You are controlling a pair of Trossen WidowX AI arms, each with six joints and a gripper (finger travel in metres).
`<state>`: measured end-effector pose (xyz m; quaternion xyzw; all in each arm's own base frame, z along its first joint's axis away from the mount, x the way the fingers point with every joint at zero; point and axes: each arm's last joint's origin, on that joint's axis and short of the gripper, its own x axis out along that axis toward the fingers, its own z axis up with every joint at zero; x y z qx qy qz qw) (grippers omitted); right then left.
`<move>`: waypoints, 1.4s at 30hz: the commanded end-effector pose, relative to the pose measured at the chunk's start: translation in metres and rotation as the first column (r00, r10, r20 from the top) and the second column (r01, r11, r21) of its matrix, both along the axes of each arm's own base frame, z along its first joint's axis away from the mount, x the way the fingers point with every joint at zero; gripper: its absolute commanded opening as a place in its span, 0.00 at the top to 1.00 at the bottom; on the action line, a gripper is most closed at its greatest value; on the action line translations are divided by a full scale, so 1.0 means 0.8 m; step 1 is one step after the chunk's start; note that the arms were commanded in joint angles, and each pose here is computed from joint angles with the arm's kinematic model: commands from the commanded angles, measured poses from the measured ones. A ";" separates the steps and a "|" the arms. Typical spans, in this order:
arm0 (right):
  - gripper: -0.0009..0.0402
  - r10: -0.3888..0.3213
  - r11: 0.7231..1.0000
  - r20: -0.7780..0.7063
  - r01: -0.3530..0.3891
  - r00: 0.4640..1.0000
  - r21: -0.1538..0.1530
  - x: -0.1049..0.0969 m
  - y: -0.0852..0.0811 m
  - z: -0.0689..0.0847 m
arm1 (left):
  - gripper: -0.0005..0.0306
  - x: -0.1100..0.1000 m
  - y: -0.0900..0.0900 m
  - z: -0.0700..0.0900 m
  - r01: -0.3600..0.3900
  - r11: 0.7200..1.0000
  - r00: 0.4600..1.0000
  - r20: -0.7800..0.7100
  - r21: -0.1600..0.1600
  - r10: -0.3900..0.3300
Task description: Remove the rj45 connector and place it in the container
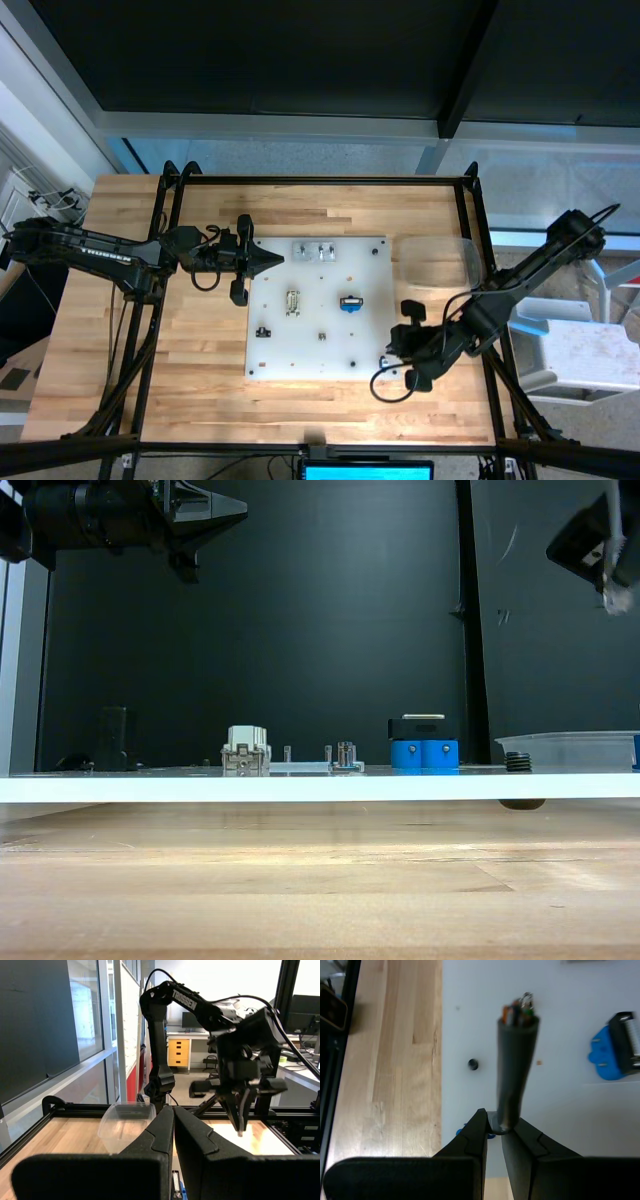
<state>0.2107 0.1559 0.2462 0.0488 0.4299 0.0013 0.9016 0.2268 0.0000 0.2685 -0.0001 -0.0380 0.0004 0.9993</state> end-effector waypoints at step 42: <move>0.98 -0.441 0.897 -0.262 0.410 0.859 -0.165 -0.065 -0.210 0.005 | 0.98 0.000 0.000 0.000 0.000 1.000 1.000 0.001 0.000 0.000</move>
